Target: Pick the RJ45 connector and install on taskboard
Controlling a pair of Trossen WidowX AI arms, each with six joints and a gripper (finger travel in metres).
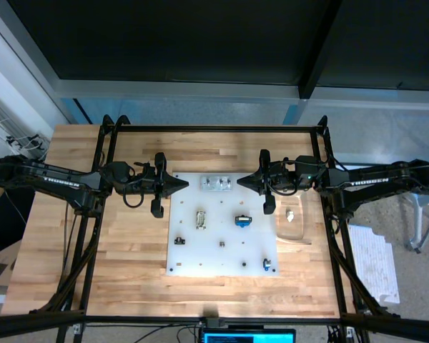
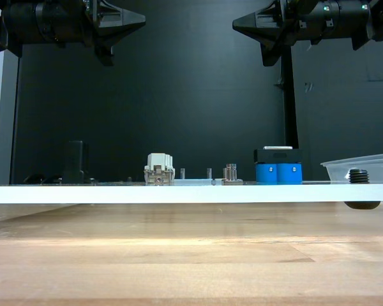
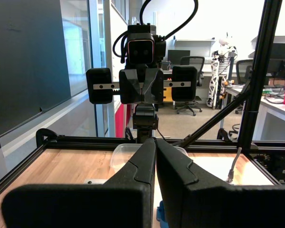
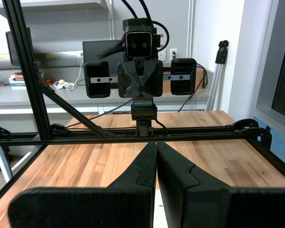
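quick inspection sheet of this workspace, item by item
surface: wooden table, white board at its middle
job's things: blue jack at the board's near right corner; clear tray right of the board holds a white block, no connector seen on it; connector in the jack or not, cannot tell
clutter: nothing seen
grippers: left gripper shut, empty, high over the board's far left corner; right gripper shut, empty, high over its far edge
cables: thin grey cable standing up over the board
surroundings: black frame around the table, screen at the near edge
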